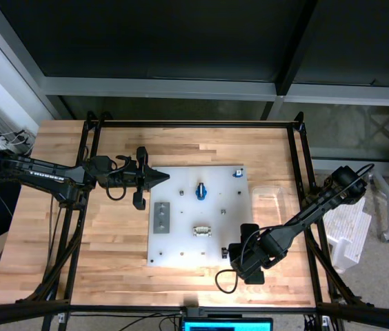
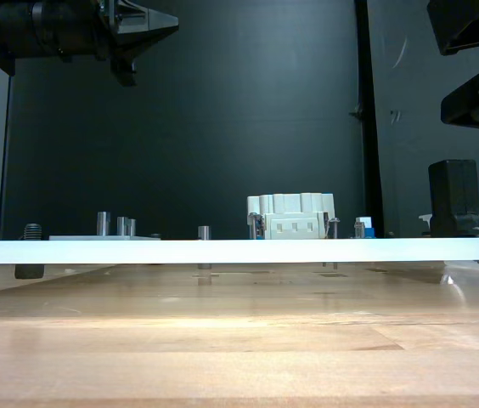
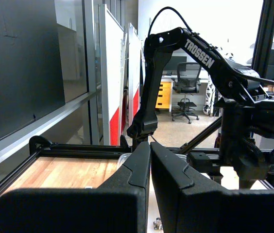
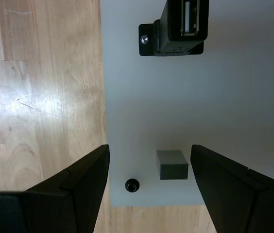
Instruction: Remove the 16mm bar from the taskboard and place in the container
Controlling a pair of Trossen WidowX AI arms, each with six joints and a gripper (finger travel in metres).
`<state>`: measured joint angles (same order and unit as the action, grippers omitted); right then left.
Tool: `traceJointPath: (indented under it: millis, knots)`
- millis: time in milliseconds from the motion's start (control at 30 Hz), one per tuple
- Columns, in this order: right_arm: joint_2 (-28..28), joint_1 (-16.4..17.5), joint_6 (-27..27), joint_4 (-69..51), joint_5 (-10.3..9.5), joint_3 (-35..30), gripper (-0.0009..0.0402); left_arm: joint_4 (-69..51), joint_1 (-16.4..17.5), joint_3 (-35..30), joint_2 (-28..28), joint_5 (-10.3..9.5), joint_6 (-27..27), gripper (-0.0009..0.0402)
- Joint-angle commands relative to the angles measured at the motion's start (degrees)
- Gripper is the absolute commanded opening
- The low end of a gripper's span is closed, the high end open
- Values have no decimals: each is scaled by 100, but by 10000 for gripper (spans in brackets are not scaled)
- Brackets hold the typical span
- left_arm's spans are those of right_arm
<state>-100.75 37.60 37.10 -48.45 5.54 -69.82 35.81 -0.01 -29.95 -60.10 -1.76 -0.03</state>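
Right wrist view, grey 16mm bar (image 4: 172, 164) under spread right gripper (image 4: 149, 150), left gripper (image 3: 150, 145) closed aloft

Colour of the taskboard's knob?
Knob: blue, high view. Left gripper over taskboard's far-left corner; right gripper over near-right corner.

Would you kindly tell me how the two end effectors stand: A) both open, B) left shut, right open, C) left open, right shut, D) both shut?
B: the left end effector, above the taskboard's far left corner, is closed tight, while the right end effector, above the near right corner, is spread open.
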Motion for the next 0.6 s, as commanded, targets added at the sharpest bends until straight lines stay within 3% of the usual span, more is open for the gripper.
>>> traceJointPath:
  millis: [33,267,600]
  knots:
    - [2,0,-4,37,4,33,233,0,0,0,-2,2,2,0]
    - [0,0,-4,138,7,81,218,0,2,0,-2,2,2,0]
    - [-94,-2,-57,269,87,92,148,2,0,0,-2,2,0,0]
